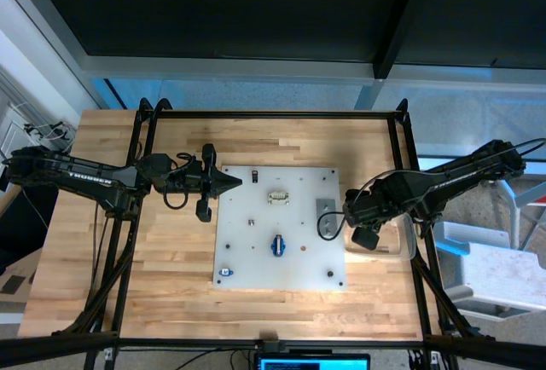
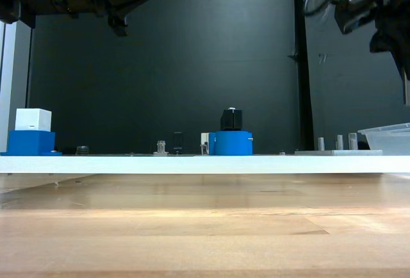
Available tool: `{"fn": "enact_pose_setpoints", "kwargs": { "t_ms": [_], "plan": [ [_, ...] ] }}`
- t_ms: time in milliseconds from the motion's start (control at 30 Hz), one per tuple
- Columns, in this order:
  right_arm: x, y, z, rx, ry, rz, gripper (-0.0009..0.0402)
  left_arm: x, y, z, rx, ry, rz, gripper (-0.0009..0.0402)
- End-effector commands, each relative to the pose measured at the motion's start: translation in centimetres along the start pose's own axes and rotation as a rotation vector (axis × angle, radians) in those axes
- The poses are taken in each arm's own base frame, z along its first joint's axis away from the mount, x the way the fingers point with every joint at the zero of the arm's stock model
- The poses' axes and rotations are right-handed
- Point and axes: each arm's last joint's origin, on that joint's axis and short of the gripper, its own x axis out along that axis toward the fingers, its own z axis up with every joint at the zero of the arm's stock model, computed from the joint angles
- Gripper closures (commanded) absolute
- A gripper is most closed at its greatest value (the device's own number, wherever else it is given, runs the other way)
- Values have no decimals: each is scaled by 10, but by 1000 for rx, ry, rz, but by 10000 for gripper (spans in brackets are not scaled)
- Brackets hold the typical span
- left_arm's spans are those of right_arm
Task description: Pick the 16mm cylinder and place it in the taskboard
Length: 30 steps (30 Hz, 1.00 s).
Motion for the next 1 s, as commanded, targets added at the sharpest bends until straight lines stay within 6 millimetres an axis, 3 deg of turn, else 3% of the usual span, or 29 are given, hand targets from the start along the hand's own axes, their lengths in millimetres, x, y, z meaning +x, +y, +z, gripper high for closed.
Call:
{"fn": "enact_pose_setpoints", "kwargs": {
  "t_ms": [33, 1000],
  "plan": [
    [-9, 0, 1, -26, -7, 5, 350, 0, 0, 0, 0, 0, 0, 393],
    [-14, 1, 2, -44, -12, 6, 350, 0, 0, 0, 0, 0, 0, 393]
  ]
}}
